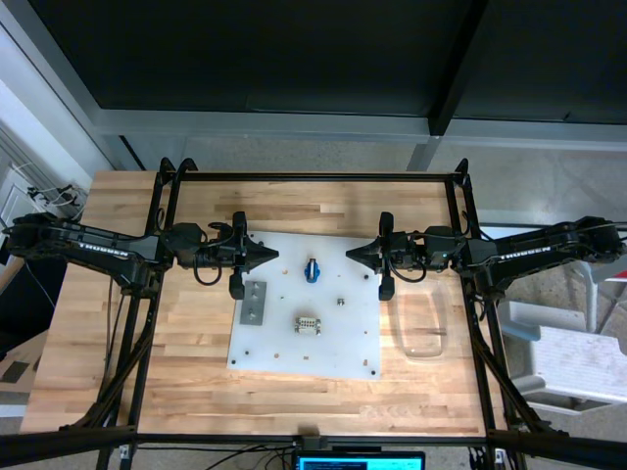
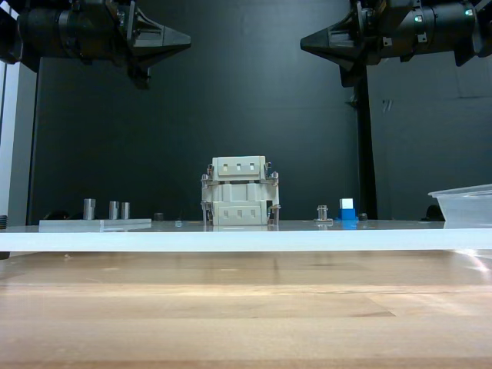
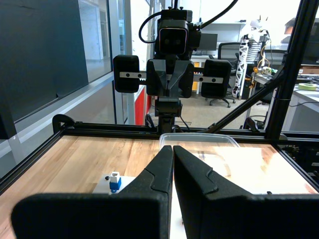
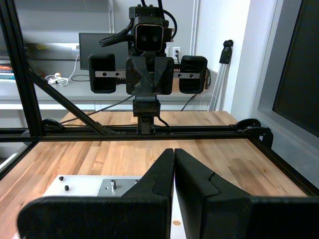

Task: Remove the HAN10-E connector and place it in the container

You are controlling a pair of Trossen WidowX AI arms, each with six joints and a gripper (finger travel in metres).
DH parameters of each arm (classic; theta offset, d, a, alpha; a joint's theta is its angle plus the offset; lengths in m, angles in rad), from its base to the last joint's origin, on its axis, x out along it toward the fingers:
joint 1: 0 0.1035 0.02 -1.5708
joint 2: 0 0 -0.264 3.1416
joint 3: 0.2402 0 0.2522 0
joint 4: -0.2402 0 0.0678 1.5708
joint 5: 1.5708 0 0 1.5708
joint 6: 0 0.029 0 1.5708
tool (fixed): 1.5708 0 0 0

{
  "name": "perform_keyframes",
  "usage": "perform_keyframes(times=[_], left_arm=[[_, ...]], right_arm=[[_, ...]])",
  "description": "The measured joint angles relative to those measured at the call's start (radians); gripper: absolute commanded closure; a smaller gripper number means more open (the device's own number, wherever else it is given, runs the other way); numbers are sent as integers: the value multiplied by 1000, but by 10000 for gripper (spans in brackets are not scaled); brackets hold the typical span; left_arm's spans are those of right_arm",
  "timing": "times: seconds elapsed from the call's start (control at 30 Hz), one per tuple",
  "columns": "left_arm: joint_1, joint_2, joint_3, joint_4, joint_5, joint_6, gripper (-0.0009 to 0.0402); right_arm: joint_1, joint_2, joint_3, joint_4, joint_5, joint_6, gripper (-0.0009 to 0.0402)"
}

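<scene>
The HAN10-E connector point(image 1: 308, 324) is a small beige block on the white board point(image 1: 333, 352), near its middle front; in the low view the connector point(image 2: 240, 192) stands upright on the board. The clear container point(image 1: 421, 321) lies on the wood to the right of the board, and its rim point(image 2: 465, 196) shows in the low view. My left gripper point(image 1: 275, 255) hovers shut over the board's back left, high above it point(image 2: 187, 37). My right gripper point(image 1: 349, 253) hovers shut over the back right point(image 2: 304, 40). Both are empty and face each other.
A blue upright part point(image 1: 313, 270) stands at the board's back middle. A grey metal plate point(image 1: 254, 303) with pegs lies on the board's left. A small stud point(image 1: 340, 301) sits right of centre. A black frame rail point(image 1: 313, 177) rings the table.
</scene>
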Motion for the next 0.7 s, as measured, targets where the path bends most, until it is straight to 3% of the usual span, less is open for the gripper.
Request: perform_keyframes(times=[0.1, 0.17, 0.7], left_arm=[[0, 0, 0, 0, 0, 0, 393], [0, 0, 0, 0, 0, 0, 393], [0, 0, 0, 0, 0, 0, 393]], right_arm=[[0, 0, 0, 0, -53, 0, 393], [0, 0, 0, 0, -59, 0, 393], [1, 0, 13, 0, -57, 32, 393]])
